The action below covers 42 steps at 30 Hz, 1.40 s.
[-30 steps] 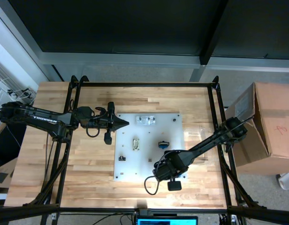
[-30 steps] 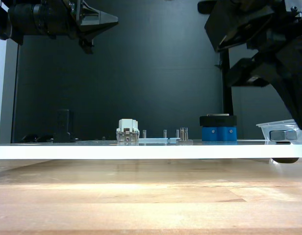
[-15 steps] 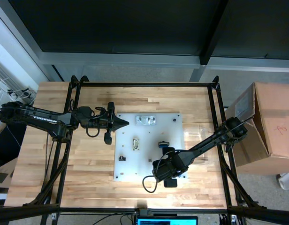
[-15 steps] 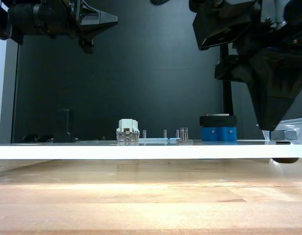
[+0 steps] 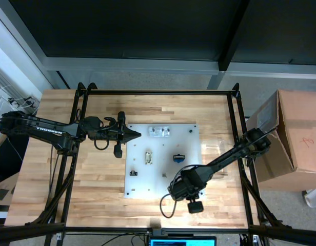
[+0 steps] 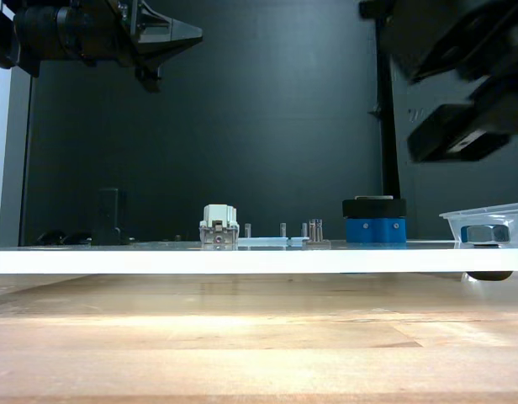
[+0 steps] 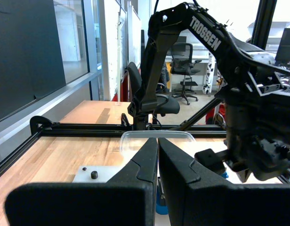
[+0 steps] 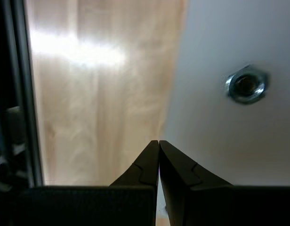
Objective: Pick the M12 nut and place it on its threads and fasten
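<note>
Left arm: extended from the desk's [image 5: 96, 195] 9 o'clock edge, raised above the surface. The left tool [image 5: 131, 135] hung just off the white board [image 5: 147, 177], at about 10 o'clock on it, pointing toward 3 o'clock. Its fingers [image 7: 145, 160] were pressed together with nothing between them.

Right arm: reached in from the 3 o'clock edge and bent down over the board's near right part, at about 5 o'clock on it. The right tool [image 8: 158, 143] was held clear above the board's edge, with bare wood on one side of its tips and white board on the other. Its fingers were closed tip to tip and empty. In the low view this arm showed only as a blurred dark mass high at 2 o'clock.

M12 nut [image 8: 246, 86]: lying free of both tools, flat on the white board, near the right tool's tips but apart from them, with a dark centre in its bore. The low view showed the nut [image 6: 484, 233] sitting level and low on its stud, a thin dark band under it and no ribs exposed. The clear tray [image 6: 494, 212] stood behind it; the nut was on the board, not in the tray.

Other items: a blue-and-black block [image 6: 374, 220] and a white connector [image 6: 219, 227] stood mid-board. A cardboard box [image 5: 291, 138] stood off the desk at 3 o'clock.
</note>
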Available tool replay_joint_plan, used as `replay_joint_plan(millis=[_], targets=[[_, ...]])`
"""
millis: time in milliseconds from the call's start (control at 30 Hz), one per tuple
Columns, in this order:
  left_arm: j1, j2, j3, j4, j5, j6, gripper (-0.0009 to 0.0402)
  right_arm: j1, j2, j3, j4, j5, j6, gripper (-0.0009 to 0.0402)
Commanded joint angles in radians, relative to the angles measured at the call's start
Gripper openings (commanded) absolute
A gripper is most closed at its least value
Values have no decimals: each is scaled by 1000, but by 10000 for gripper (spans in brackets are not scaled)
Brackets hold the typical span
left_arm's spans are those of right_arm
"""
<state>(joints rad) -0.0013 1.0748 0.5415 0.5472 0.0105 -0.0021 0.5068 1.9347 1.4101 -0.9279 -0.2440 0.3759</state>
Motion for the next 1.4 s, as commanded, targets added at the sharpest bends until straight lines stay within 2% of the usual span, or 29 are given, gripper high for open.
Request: replay_joint_plan(millis=[33, 100, 200, 300, 433, 633, 700, 733, 833, 867, 900, 1167, 1400], targets=[[0, 0, 0, 0, 0, 0, 0, 0, -3, 2, -4, 118, 20, 0], [0, 0, 0, 0, 0, 0, 0, 0, -3, 2, -5, 206, 45, 0], [0, 0, 0, 0, 0, 0, 0, -1, -3, 2, -2, 294, 88, 0], [0, 0, 0, 0, 0, 0, 0, 0, -3, 2, 4, 335, 110, 0], [0, 0, 0, 0, 0, 0, 0, 0, 1, 0, 25, 353, 117, 0], [0, 0, 0, 0, 0, 0, 0, 2, 8, -2, 56, 349, 114, 0], [0, 0, 0, 1, 0, 0, 0, 2, 8, -2, 55, 322, 108, 0], [0, 0, 0, 0, 0, 0, 0, 2, 8, -2, 54, 290, 97, 0], [0, 0, 0, 0, 0, 0, 0, 2, 8, -2, 37, 112, 27, 0], [0, 0, 0, 0, 0, 0, 0, 2, 8, -2, 27, 78, 20, 0], [0, 0, 0, 0, 0, 0, 0, 2, 8, -2, 19, 68, 19, 0], [0, 0, 0, 0, 0, 0, 0, 3, 4, -2, 5, 120, 38, 0], [0, 0, 0, 0, 0, 0, 0, 2, -16, -2, 9, 126, 55, 0]])
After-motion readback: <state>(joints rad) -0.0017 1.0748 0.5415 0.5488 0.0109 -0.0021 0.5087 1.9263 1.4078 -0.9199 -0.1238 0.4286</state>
